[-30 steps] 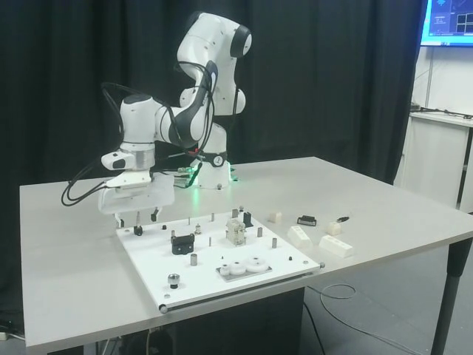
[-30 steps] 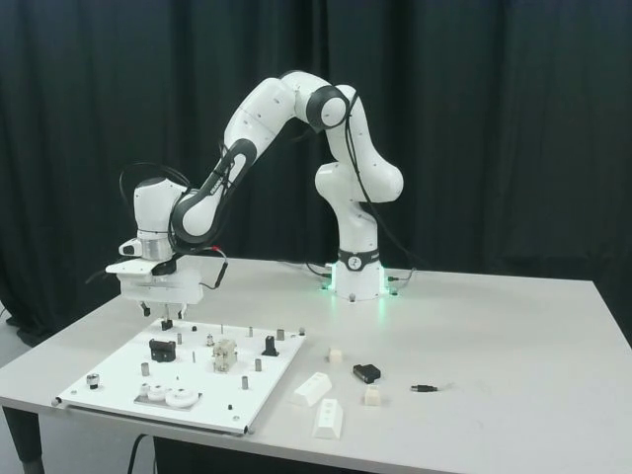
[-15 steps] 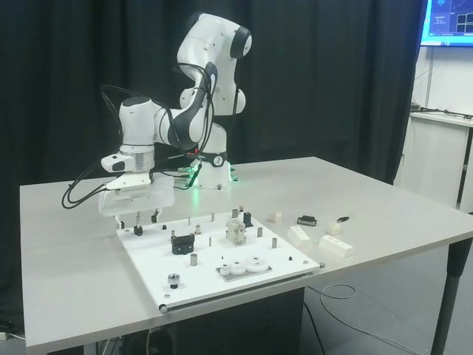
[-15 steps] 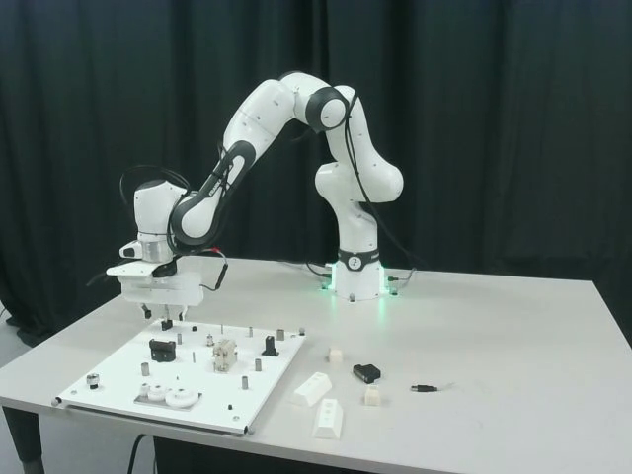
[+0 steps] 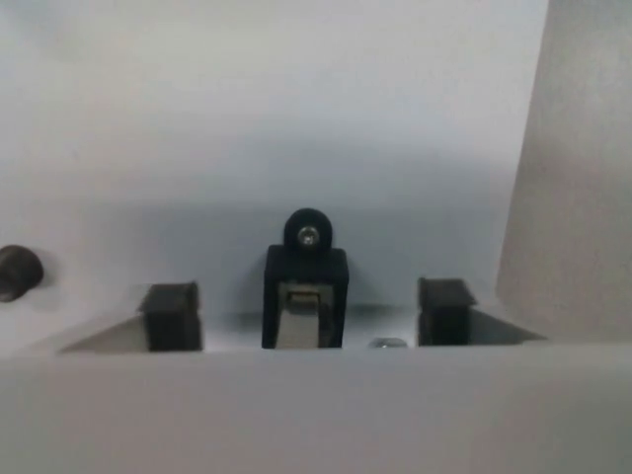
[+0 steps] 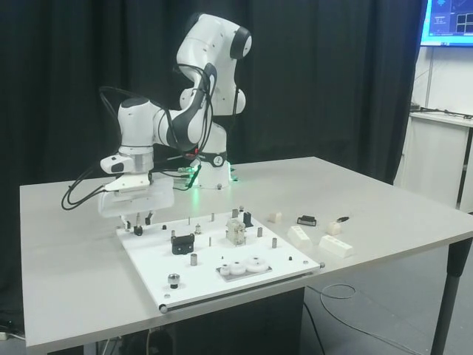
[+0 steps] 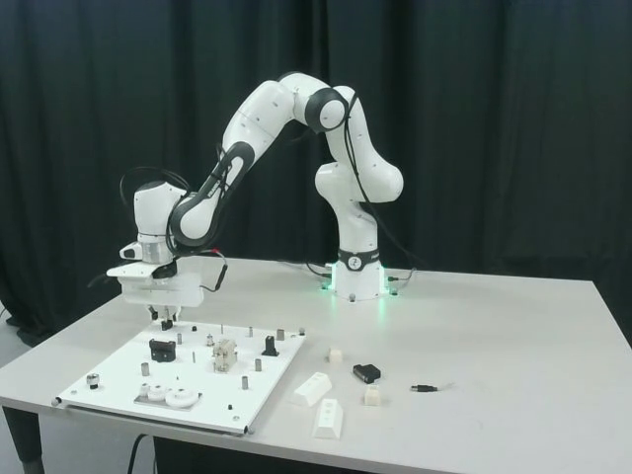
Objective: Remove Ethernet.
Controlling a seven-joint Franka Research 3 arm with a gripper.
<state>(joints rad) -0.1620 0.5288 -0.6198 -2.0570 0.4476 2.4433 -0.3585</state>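
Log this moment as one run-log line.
task: remove Ethernet | two-finger gripper: open, straddling small black Ethernet connector block | site: far corner of white assembly board | connector: not gripped

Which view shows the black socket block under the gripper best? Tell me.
The wrist view: the black socket block sits centred between the two black fingers, its opening and top screw plain. In the first room view it is a small dark speck on the white board; the second room view shows barely more.

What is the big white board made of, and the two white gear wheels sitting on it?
The board looks like smooth, matte white plastic or painted sheet: flat, thin-edged, with no grain showing. The gear wheels seem to be white plastic, dull rather than shiny like metal. Neither can be told for sure from here.
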